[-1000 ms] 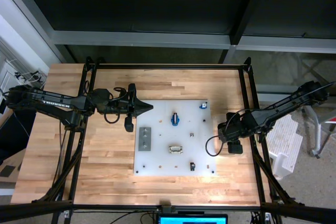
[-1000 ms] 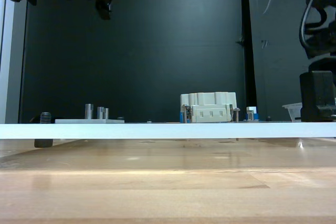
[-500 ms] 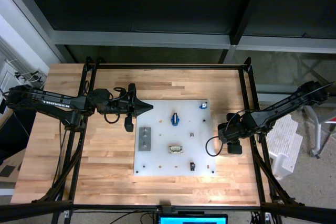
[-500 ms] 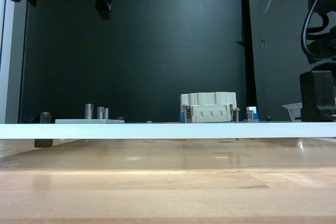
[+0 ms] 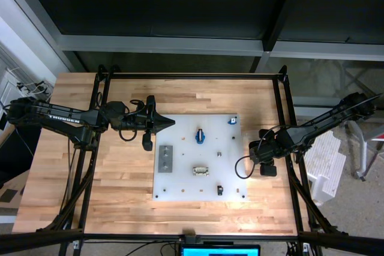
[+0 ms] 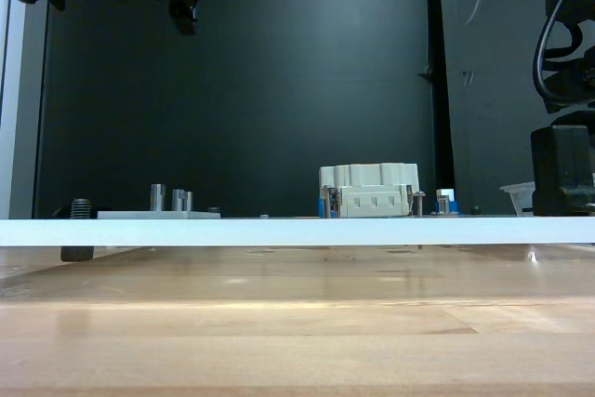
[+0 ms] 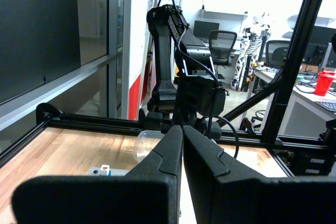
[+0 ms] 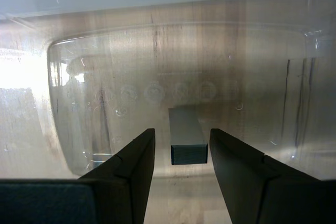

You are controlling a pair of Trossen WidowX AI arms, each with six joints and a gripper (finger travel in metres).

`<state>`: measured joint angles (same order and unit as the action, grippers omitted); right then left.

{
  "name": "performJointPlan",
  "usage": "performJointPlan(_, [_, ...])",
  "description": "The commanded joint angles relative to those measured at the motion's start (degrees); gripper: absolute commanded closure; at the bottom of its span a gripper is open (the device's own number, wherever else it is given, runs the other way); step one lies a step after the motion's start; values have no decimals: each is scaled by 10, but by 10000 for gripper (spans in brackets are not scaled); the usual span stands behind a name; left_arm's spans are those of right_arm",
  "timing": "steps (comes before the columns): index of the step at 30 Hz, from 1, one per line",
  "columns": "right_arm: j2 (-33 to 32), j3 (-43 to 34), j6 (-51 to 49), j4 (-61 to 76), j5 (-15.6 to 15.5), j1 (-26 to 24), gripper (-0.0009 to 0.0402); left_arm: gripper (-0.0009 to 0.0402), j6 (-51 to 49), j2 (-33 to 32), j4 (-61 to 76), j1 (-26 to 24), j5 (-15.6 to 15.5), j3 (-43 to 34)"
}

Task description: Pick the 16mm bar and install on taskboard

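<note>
Grey metal, the 16mm bar (image 8: 187,129) shows only in my right wrist view. It sits free on the floor of a clear tray (image 8: 252,77), between the two spread fingers (image 8: 131,171), which straddle it without gripping it. Its long axis appears to run away from the camera, in line with the fingers, with a darker end face turned toward the lens. I cannot tell whether it lies flat or stands on end. The high view hides the bar entirely. There I see only the right end effector (image 5: 268,169) pointing down just off the right edge of the white task board (image 5: 180,187). The left end effector (image 5: 168,123) reaches in level over the board's far left corner, held high. The left wrist view shows its fingers pressed together with nothing between them, and beyond them the right arm (image 7: 178,40). The pale wood-plank tabletop (image 5: 120,196) carries the board inside a black frame (image 5: 102,118). The low view has a dark backdrop behind it, while the left wrist view opens onto a bright office with chairs (image 7: 220,40) and desks.
</note>
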<state>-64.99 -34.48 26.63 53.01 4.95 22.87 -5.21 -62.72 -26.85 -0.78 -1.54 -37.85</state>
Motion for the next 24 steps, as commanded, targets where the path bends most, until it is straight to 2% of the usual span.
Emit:
performJointPlan(1, [0, 0, 0, 0, 0, 0, 266, 393, 0, 0, 0, 0, 0, 0])
performJointPlan(14, [0, 0, 0, -2, 0, 0, 291, 393, 0, 0, 0, 0, 0, 0])
performJointPlan(24, [0, 0, 0, -2, 0, 0, 328, 393, 0, 0, 0, 0, 0, 0])
